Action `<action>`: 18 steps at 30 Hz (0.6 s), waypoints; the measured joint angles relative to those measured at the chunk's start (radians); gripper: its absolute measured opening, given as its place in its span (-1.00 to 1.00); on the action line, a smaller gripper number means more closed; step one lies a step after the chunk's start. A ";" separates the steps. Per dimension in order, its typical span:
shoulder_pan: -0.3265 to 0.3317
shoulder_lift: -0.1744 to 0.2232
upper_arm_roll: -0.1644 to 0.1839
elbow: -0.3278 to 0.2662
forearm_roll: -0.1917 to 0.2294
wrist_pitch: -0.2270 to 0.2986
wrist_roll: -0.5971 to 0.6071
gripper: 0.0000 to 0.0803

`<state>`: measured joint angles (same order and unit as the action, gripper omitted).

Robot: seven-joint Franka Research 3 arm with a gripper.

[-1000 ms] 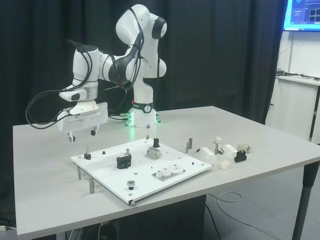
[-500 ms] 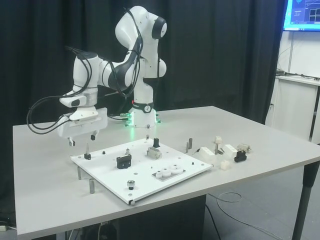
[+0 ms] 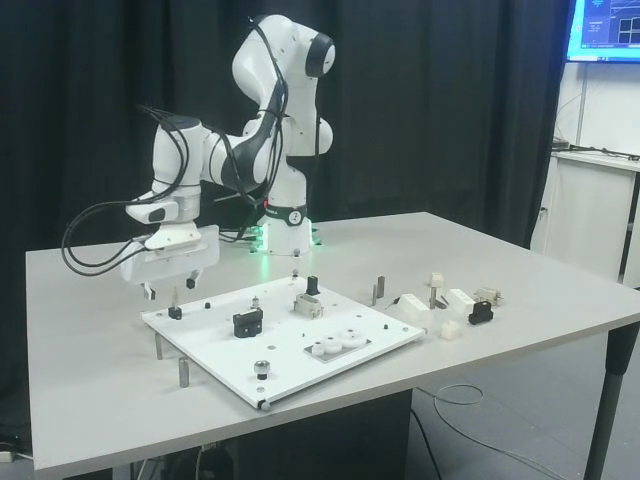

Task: Remove Ethernet.

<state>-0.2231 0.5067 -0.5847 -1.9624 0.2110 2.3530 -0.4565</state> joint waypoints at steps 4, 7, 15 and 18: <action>0.007 -0.004 0.000 -0.020 0.002 0.023 0.002 0.99; 0.010 -0.005 0.000 -0.032 0.004 0.037 0.003 0.99; 0.014 -0.005 0.000 -0.050 0.007 0.056 0.003 0.99; 0.015 -0.005 0.000 -0.053 0.007 0.056 0.003 0.99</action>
<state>-0.2085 0.5018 -0.5847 -2.0149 0.2182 2.4095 -0.4532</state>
